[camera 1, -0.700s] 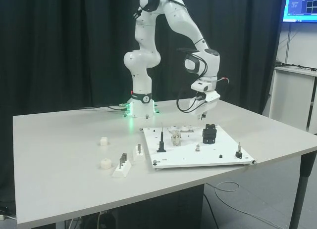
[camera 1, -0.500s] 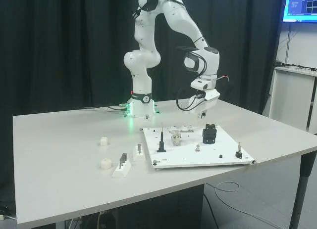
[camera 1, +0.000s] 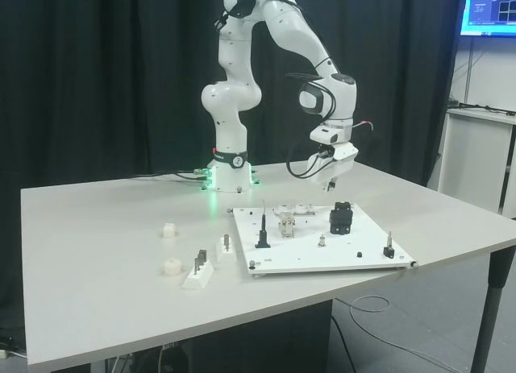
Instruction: Insert bolt 4.
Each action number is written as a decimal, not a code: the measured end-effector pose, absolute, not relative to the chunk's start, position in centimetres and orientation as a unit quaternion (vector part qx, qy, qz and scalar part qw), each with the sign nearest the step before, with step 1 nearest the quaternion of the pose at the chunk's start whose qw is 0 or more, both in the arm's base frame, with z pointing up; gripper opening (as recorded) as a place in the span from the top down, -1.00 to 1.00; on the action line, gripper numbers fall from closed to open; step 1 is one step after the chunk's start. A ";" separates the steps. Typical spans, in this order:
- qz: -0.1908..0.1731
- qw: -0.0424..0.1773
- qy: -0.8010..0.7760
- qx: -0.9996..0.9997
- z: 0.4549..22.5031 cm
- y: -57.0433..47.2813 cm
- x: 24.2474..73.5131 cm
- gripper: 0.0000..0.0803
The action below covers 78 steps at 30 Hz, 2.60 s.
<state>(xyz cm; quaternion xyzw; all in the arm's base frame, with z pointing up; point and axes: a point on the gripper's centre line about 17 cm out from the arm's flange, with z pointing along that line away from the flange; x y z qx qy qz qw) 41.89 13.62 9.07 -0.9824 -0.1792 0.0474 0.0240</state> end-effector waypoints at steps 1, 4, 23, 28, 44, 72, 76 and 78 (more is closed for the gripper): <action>0.047 0.024 -0.180 -0.982 9.1 13.7 41.9 0.44; 0.045 0.024 -0.184 -0.982 9.3 13.8 42.0 0.44; 0.033 0.016 -0.227 -0.973 10.4 14.9 42.2 0.44; 0.033 0.012 -0.238 -0.971 10.5 15.2 42.2 0.44; 0.014 0.005 -0.312 -0.950 10.7 18.4 42.3 0.44; -0.012 -0.003 -0.381 -0.925 7.0 19.0 45.0 0.44; -0.009 -0.003 -0.382 -0.924 6.7 19.0 45.0 0.44; -0.008 -0.003 -0.382 -0.924 6.5 18.9 45.0 0.44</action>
